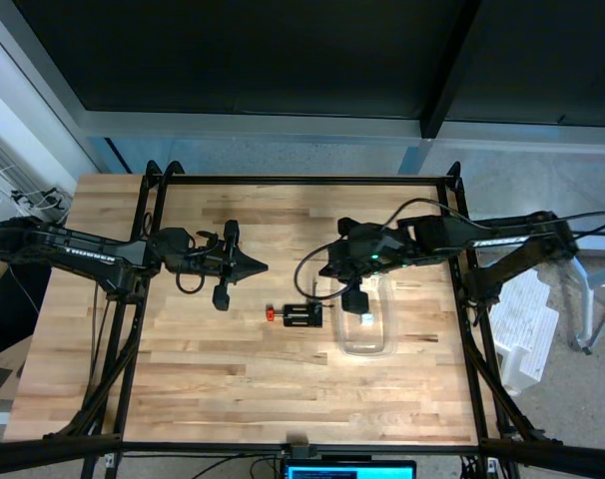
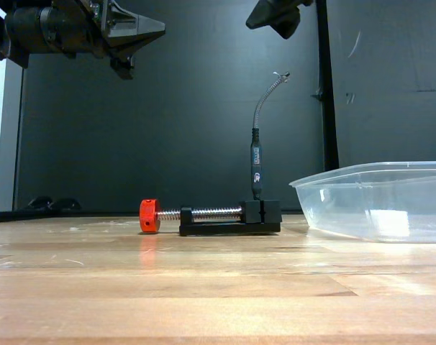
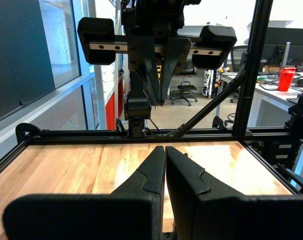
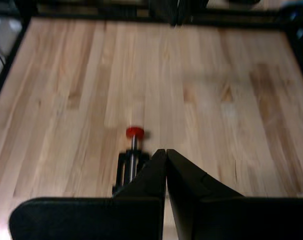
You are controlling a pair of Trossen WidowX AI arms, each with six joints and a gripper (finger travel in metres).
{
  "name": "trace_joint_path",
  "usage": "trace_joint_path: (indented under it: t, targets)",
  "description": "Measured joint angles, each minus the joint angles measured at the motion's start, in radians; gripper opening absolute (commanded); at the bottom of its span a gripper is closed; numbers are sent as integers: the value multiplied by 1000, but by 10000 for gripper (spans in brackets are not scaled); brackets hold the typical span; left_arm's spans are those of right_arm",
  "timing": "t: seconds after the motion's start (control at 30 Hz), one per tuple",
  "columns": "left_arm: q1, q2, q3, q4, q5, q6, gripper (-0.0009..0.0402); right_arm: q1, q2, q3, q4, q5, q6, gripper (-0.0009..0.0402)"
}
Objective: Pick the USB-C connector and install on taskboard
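Note:
The taskboard (image 2: pixel 229 216) is a small black clamp block with an orange-red knob (image 2: pixel 149 215), lying mid-table beside the tray; it also shows in the high view (image 1: pixel 302 316). The USB-C connector (image 2: pixel 255 164), a thin dark plug, stands upright in the block's right end, and its silvery cable bends up to a free tip. My right gripper (image 2: pixel 255 21) hangs shut and empty above that cable, clear of it. The right wrist view shows its shut fingers (image 4: pixel 159 165) over the taskboard (image 4: pixel 122 169). My left gripper (image 1: pixel 260 266) is parked left of centre, shut and empty.
A clear plastic tray (image 1: pixel 385 337) lies right of the taskboard with a small white piece (image 1: pixel 367 319) in it. A black metal frame (image 1: pixel 302 181) runs around the table. Bare wood stretches in front of the taskboard.

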Motion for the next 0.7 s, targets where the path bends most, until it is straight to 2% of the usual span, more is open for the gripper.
trace_joint_path:
  t: [0.33, 0.7]
  targets:
    - [0, 0, 0, 0, 0, 0, 0, -13, -226, -344, 467, -2, 0, -1]
    - [0, 0, 0, 0, 0, 0, 0, -22, -341, -629, 875, 0, -22, 0]
